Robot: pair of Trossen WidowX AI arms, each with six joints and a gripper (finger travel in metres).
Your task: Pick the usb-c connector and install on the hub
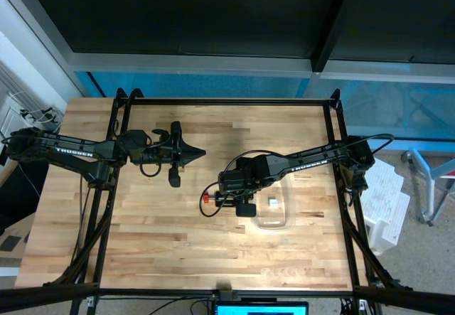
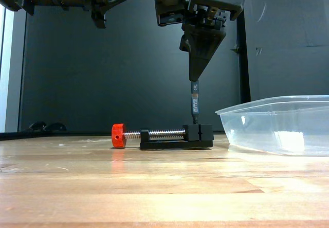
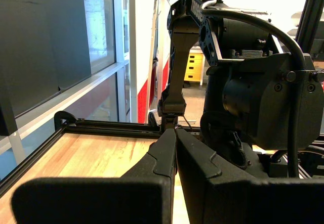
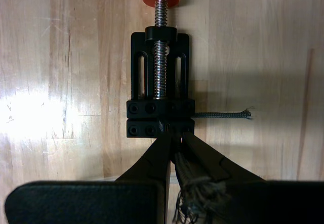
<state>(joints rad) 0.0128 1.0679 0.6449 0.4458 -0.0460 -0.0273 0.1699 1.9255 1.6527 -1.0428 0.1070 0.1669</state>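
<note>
The hub (image 2: 175, 136) is a small black block with a threaded screw and an orange-red knob (image 2: 119, 135), lying on the wooden table. My right gripper (image 2: 194, 77) hangs straight over the hub's right end, shut on the usb-c connector (image 2: 195, 103), a thin grey piece held upright. Its lower end reaches the top of the hub's end block. In the right wrist view the gripper (image 4: 172, 139) tips sit at the edge of the hub (image 4: 159, 114), and the connector is mostly hidden between them. My left gripper (image 1: 199, 153) is parked to the left, shut, holding nothing.
A clear plastic tray (image 2: 267, 107) stands just right of the hub, with a small whitish piece (image 1: 272, 202) inside. A short braided cord (image 4: 220, 115) sticks out from the hub's side. A black frame (image 1: 227, 102) borders the table.
</note>
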